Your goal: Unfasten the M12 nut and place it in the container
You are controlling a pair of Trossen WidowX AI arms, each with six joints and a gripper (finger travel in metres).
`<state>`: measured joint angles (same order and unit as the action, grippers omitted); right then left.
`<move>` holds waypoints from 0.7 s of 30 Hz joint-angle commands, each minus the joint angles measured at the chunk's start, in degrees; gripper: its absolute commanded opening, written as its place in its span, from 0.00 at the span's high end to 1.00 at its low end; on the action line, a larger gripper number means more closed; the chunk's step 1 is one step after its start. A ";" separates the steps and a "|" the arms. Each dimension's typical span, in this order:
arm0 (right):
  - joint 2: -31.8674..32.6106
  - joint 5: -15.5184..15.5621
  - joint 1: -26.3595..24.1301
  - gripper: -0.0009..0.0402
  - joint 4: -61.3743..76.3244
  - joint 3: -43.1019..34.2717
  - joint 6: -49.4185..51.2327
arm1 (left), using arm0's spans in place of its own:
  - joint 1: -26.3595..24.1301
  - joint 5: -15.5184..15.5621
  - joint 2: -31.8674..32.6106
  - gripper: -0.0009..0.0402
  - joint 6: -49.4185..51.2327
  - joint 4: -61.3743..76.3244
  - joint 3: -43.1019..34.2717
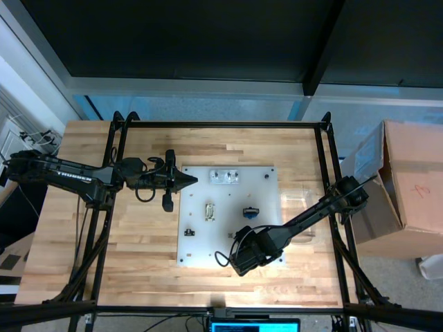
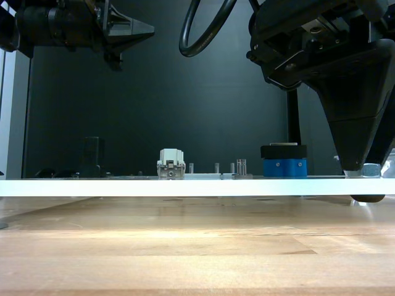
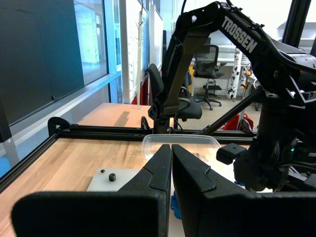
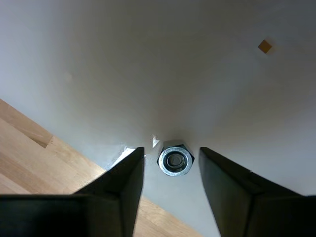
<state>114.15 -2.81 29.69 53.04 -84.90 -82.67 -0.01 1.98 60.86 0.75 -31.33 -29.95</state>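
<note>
The silver M12 nut point(image 4: 175, 160) sits on its stud on the white board point(image 1: 197, 242), near the board's near right edge. My right gripper point(image 4: 172, 149) points straight down over it, open, one finger on each side of the nut with a gap to both. In the high view the right gripper point(image 1: 242, 267) hides the nut. The clear container point(image 1: 299, 198) stands off the board's right side and looks to hold nothing. My left gripper point(image 1: 190, 180) hovers shut, high over the board's far left edge, with nothing in it.
On the board stand a blue block point(image 1: 250, 212), a white connector point(image 1: 209, 211) and silver fittings point(image 1: 224, 177) at the far edge. A black frame point(image 1: 325, 138) rings the table. A cardboard box point(image 1: 408, 187) stands beyond the right edge.
</note>
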 commanded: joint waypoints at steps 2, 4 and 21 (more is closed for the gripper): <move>0.02 -0.07 0.02 0.79 0.11 0.00 0.02 | 0.02 0.00 0.00 0.98 -0.02 -0.02 0.00; 0.02 -0.07 0.02 0.86 0.13 0.00 0.11 | 0.00 0.00 0.00 0.98 -0.02 -0.02 0.00; -0.04 0.87 -0.04 0.98 0.26 0.00 33.57 | 0.00 0.00 0.00 0.98 0.00 -0.02 0.00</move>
<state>114.08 -2.11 29.63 53.17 -84.93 -53.74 -0.01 2.00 60.86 0.75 -31.33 -29.95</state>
